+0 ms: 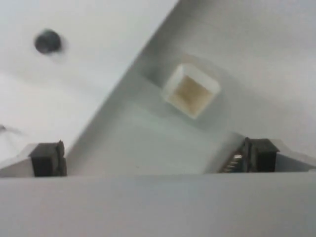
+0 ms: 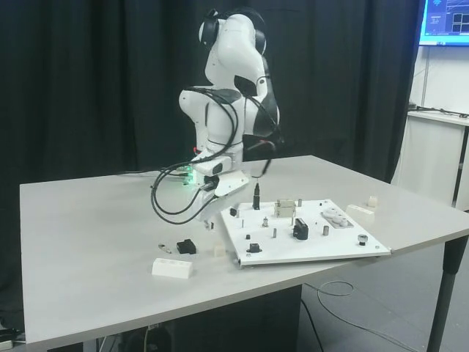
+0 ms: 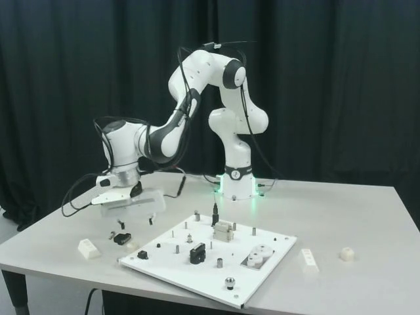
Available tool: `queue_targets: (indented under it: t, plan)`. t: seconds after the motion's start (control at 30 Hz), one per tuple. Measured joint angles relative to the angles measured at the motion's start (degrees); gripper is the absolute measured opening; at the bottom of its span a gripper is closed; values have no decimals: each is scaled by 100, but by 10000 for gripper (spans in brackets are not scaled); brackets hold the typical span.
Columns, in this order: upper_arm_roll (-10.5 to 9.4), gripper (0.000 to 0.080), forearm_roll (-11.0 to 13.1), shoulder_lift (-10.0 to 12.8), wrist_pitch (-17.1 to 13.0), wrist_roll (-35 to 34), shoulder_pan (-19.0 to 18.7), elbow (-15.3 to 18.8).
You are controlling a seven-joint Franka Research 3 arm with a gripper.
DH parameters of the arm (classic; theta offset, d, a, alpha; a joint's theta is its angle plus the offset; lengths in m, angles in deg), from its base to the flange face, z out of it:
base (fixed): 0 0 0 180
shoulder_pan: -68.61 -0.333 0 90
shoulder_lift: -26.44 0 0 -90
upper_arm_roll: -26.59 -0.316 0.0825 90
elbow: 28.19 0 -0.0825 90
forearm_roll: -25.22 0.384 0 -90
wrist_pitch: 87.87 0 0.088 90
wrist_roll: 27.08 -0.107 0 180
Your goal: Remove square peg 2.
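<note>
Wrist view showed the gripper (image 1: pixel 148 160) with its two black fingertips (image 1: pixel 48 159) spread wide apart and nothing between them — it hung above the grey table (image 1: pixel 276 59), just off the edge of the white board (image 1: pixel 74 94). Below and between the fingers lay the square peg (image 1: pixel 191 90), a small hollow block, resting on the table just beside the board's edge — outside any hole.

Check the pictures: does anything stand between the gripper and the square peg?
Nothing visible does. The open gripper hangs above the peg, which lies on the table beside the board. The gap between them is free.
</note>
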Motion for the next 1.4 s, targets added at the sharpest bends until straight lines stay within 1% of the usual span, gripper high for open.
queue_targets:
  t: [0.1,0.17,0.47,0.6,0.8,0.9,1.0,1.13,1.4]
  plan:
    - [0,800,1,-9,-2,-759,-110,54]
    - [0,800,1,-15,-7,-1115,-183,90]
    - [-13,800,4,-50,-17,-2260,-491,156]
    - [-37,800,6,-89,-17,-2663,-616,158]
    - [-71,800,8,-152,-21,-3531,-784,174]
    - [-72,800,8,-185,-52,-3805,-884,214]
    - [-73,800,8,-230,-145,-4134,-979,294]
    - [-73,800,8,-293,-352,-4605,-1091,439]
    - [-73,800,8,-425,-829,-5056,-1254,799]
